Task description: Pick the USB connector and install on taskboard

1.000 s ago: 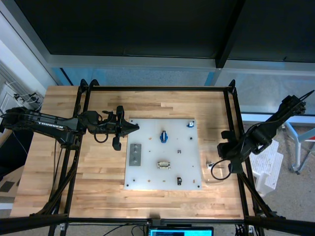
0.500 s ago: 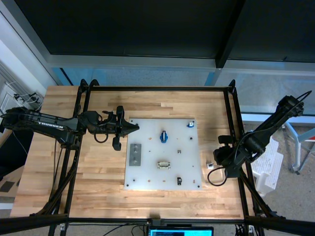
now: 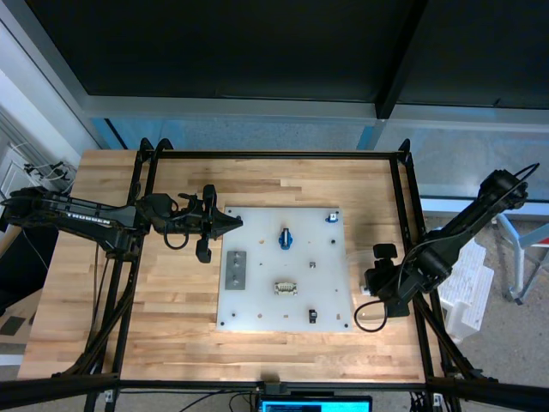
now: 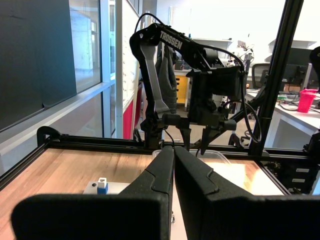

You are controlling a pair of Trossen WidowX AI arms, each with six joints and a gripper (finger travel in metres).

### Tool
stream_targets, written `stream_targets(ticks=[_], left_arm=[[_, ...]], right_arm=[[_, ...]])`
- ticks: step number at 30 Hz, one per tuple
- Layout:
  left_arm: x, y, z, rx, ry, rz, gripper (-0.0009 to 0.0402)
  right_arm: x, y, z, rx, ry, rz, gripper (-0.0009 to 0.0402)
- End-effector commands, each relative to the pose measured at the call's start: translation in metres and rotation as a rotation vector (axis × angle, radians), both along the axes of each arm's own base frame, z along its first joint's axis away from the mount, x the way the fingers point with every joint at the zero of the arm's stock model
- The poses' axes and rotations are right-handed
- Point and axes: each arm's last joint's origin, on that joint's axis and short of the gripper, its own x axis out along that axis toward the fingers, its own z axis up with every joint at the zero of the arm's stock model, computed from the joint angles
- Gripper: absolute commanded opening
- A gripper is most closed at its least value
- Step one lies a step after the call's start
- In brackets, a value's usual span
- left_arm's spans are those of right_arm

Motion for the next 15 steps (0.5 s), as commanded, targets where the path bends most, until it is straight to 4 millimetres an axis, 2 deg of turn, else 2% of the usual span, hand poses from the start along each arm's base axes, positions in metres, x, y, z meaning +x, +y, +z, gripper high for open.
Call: stream_targets(ticks=[1, 15], left_arm=[[0.0, 0.0, 0.0, 0.0, 0.0, 0.0, 0.0], [0.0, 0.0, 0.0, 0.0, 0.0, 0.0, 0.0]], right_arm=[[0.001, 0.001, -0.007, -0.019, 0.021, -0.001, 0.0174], [0.008, 0.007, -0.03, -0.023, 0.024, -0.002, 0.0173]])
